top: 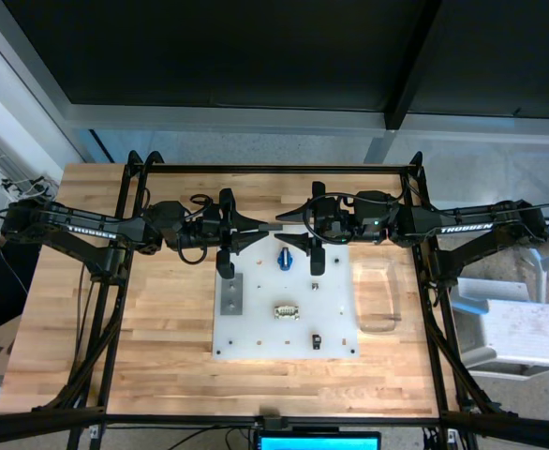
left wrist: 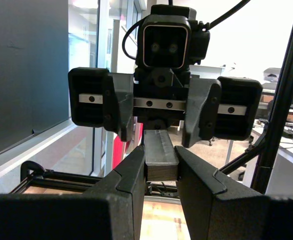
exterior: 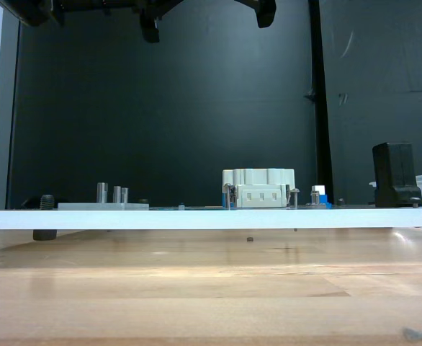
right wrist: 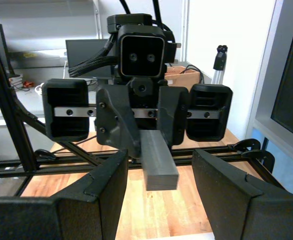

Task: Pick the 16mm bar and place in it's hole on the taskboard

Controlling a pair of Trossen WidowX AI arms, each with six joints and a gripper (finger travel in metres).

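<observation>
The bar (right wrist: 159,157) is held level in mid-air at the centre of the high view, well above the board (top: 256,337) and clear of its seat. The left gripper (top: 252,228) pinches one end. The right gripper (top: 289,226) faces it nose to nose, fingers spread either side of the free end without touching. This pose suits a handover or regrasp. The seat is probably in the grey block (top: 229,296) at the board's left edge, though the view does not confirm it.

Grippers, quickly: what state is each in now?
Left gripper: closed on the grey rectangular metal bar, over the white task board.
Right gripper: fingers open around that bar's other end.
</observation>
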